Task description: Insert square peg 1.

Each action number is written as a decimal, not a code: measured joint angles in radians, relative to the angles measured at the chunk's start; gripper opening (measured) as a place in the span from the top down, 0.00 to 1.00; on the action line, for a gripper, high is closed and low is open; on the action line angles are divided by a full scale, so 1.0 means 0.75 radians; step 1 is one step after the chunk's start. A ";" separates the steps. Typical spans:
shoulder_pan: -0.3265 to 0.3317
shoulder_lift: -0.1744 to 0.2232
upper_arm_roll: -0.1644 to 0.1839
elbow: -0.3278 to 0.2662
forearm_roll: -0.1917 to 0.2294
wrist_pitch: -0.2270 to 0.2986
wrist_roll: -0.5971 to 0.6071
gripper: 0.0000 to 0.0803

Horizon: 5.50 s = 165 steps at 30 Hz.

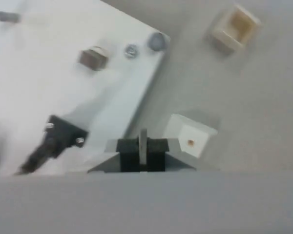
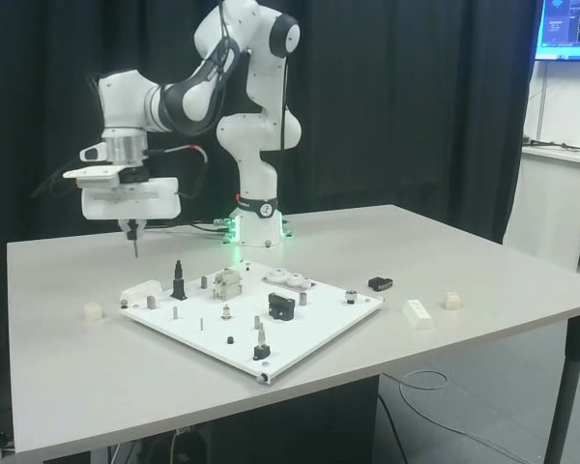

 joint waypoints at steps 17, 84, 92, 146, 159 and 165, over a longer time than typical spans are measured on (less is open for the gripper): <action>0.188 -0.016 0.001 0.117 -0.108 -0.218 -0.230 0.97; 0.649 -0.059 0.063 -0.313 -0.227 0.384 -0.566 0.97; 0.646 -0.036 0.075 -0.327 -0.214 0.421 -0.566 0.97; 0.532 0.060 0.202 -0.309 -0.058 0.480 -0.703 0.97; 0.512 0.069 0.222 -0.299 -0.030 0.481 -0.723 0.97; 0.512 0.070 0.224 -0.294 -0.022 0.481 -0.723 0.97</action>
